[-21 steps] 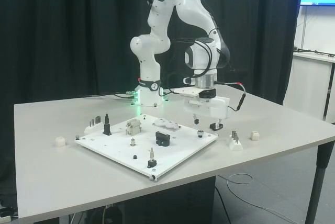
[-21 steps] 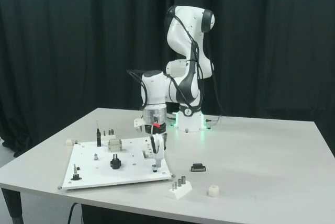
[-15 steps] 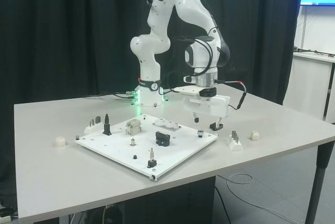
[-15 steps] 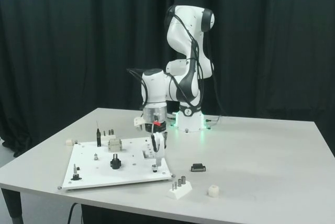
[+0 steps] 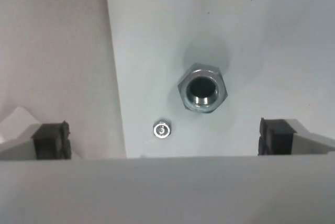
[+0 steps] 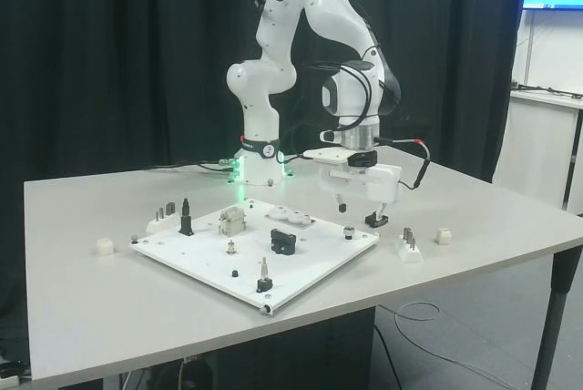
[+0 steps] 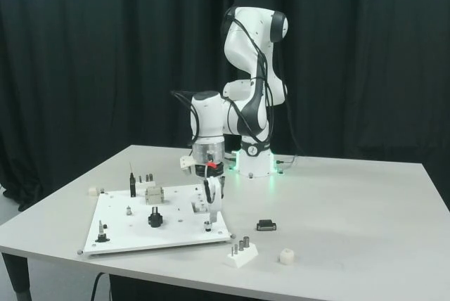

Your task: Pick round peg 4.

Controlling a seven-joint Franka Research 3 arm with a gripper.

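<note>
The claw [image 5: 162, 139], pads spread apart and empty, hangs pointing down above a hex nut [image 5: 202, 88] on the white board [image 5: 272, 35].

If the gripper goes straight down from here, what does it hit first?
Probably the hex nut standing on the white board: in the wrist view it sits between the open fingers, off-centre. The gripper hangs above it; depth is unclear.

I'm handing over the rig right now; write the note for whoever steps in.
Pincer: open and holding nothing, hanging above the corner of the white square board.
Under it: a grey metal hexagonal socket and a small grey screw head.
Small white block with upright grey pegs: on the grey table, off the board.
Done: nothing picked.
Left: locate round peg 4, descend, grasp, lift.
</note>
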